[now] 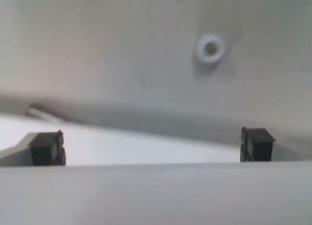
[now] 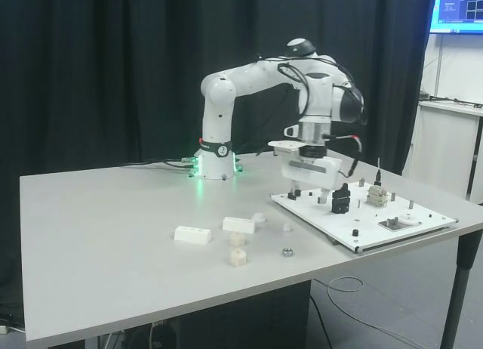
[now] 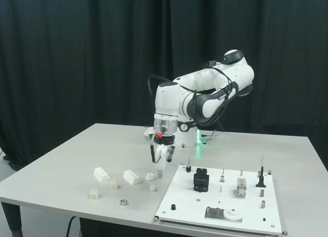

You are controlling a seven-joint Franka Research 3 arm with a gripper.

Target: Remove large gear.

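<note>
The large white gear (image 3: 234, 214) lies flat on the white board (image 3: 187, 196), near the board's front edge, beside a grey plate (image 3: 212, 212). In the first room view the gear (image 2: 408, 221) sits at the board's right end. My gripper (image 3: 160, 171) hangs just above the opposite, left edge of the board (image 2: 317, 222), far from the gear. The gripper (image 2: 307, 196) is open with nothing between its black fingertips (image 1: 46, 148). In the wrist view the gripper (image 1: 151, 146) straddles the board's edge, and a small white gear (image 1: 209, 48) lies on the grey table beyond it.
Two white blocks (image 3: 101, 174) (image 3: 132, 177), two small pale parts (image 3: 113, 184) (image 3: 94, 194), a nut (image 3: 123, 201) and small white gears (image 3: 150, 176) lie on the table left of the board. A black part (image 3: 201, 179) and several pegs (image 3: 261, 178) stand on the board.
</note>
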